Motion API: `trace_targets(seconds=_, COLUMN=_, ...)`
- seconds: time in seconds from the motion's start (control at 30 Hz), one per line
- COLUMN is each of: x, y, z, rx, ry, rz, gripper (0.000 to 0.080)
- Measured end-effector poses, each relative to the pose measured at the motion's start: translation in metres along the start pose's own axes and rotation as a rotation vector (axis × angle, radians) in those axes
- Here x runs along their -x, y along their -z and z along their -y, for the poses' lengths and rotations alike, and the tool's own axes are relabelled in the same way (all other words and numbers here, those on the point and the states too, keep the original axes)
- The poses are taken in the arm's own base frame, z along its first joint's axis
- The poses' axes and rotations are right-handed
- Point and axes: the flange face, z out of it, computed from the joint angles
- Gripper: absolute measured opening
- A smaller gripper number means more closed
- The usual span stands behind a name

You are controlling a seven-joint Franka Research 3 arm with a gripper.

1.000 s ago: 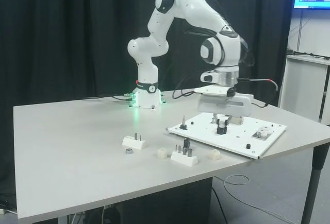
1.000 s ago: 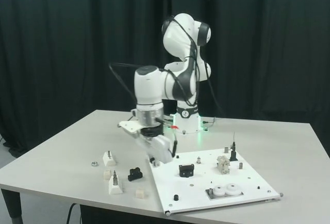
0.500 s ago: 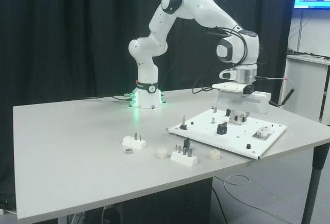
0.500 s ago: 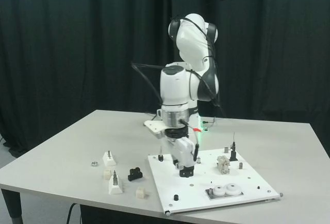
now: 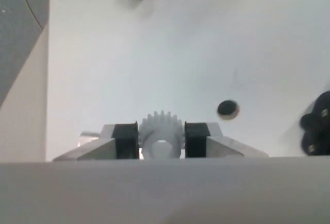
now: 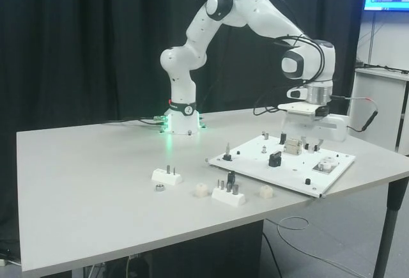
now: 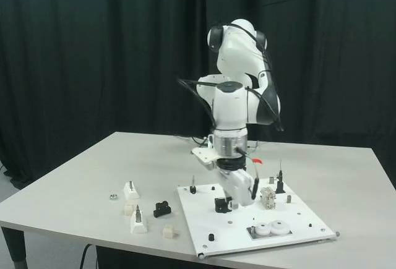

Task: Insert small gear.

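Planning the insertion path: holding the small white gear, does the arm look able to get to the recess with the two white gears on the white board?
Probably yes. The gripper, jaws shut on the small white gear, hangs above the white board, and nothing tall appears to stand between it and the two white gears.

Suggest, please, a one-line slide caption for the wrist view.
Claw shut on the small white gear, held above the white assembly board.

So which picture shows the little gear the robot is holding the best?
The wrist view. There the small gear fills the gap between the gripper fingers, teeth plain to see. In both room views the gripper hides it over the white board, so you cannot make it out.
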Motion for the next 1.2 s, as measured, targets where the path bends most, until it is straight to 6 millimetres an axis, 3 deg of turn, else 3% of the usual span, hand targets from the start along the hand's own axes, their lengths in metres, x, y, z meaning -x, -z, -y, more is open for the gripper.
trace_targets(seconds=0.5, x=0.035, y=-0.015, z=-0.004, rx=-0.011, ry=-0.035, rz=-0.011, gripper=0.0189)
trace_targets(seconds=1.2, x=0.05, y=-0.031, z=-0.003, rx=-0.022, ry=-0.055, rz=-0.029, gripper=0.0189)
